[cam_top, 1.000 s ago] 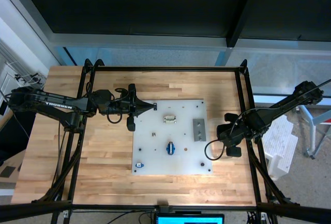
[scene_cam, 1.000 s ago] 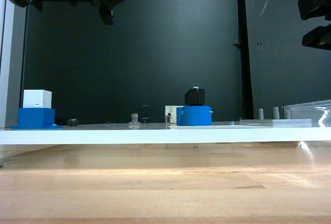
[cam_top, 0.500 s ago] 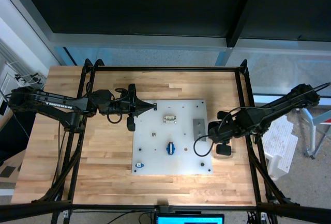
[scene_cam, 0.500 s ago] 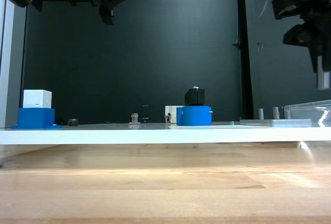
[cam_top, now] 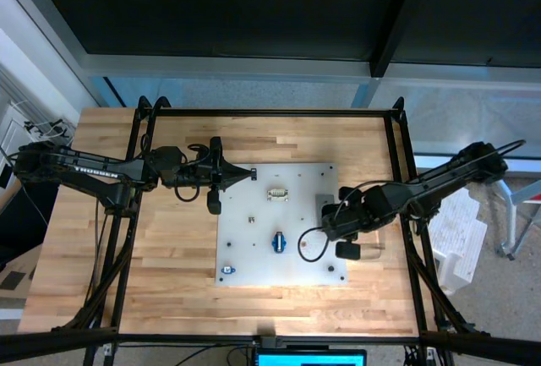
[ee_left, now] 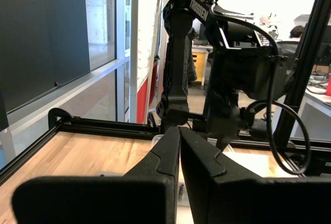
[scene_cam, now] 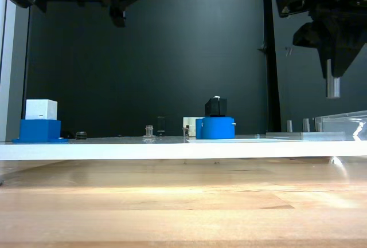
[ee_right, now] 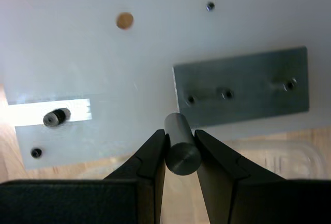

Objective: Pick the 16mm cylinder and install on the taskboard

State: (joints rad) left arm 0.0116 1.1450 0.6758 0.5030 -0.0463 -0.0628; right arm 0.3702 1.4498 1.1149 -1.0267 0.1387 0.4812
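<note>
High view: a flat white square taskboard [cam_top: 254, 243] lay on a pale wooden counter [cam_top: 161, 248]. The black left pincer [cam_top: 252, 173] hung over the board's far left corner, apparently parked. The black right pincer [cam_top: 326, 216] reached in over the board's right side, partly covering a rectangular grey metal block [cam_top: 322, 199]. The peg could not be made out here.

Low view: the right pincer was well above the board. A short round grey metal cylinder [scene_cam: 332, 86] hung upright from its tips, clear of the surface. The left pincer was high on the opposite side.

Left wrist view: the left pincer's two fingers were pressed together, holding nothing.

Right wrist view: the right pincer's fingers pinched the cylinder from both sides. Its far end pointed toward the board at a corner of the grey block. A clear plastic tray [ee_right: 279, 154] lay just beside the board's edge.

The pick looked done. Left to do, by my reading: line the cylinder up over its hole, lower it in, and release. Which hole fits it could not be told.
</note>
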